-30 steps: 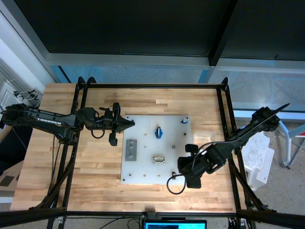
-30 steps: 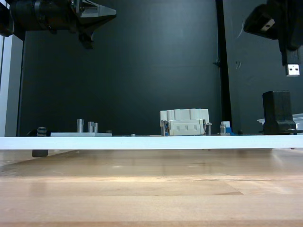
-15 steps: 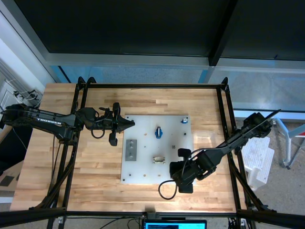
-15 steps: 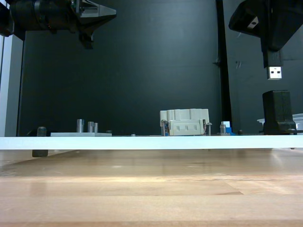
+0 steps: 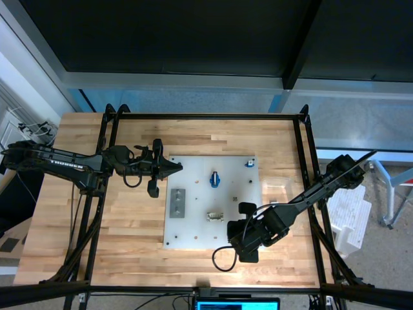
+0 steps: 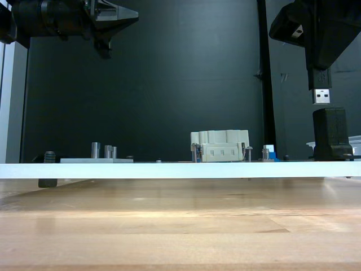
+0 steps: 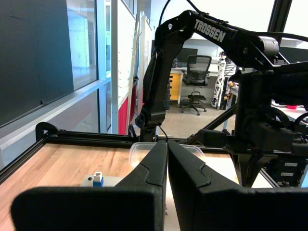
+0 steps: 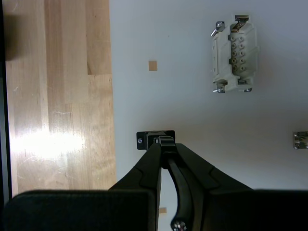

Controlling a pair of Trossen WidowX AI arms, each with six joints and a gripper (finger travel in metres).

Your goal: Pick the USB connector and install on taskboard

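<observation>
The USB connector (image 6: 320, 93) hangs plug-down, its metal tip a small gap above a black upright fitting (image 6: 331, 132) on the white taskboard (image 5: 193, 236). My right gripper (image 6: 316, 51) is shut on it from above. In the right wrist view the right gripper (image 8: 167, 147) pinches the connector (image 8: 166, 140) directly over that fitting (image 8: 145, 140), and the cable trails back between the fingers. From above, the right gripper (image 5: 248, 234) sits over the board's near right part. My left gripper (image 5: 174, 166) is shut and empty, held high at the board's far left corner.
The board carries a grey block (image 5: 177, 202), a blue knob (image 5: 215, 179) and a metal multi-pin socket (image 8: 234, 53). A clear plastic tray (image 5: 277, 187) lies just right of the board. Black frame rails (image 5: 303, 161) run along the table's sides.
My right gripper has moved left and down with the USB connector, bringing the plug from up and to the right to just above the black fitting. The left arm has not moved.
</observation>
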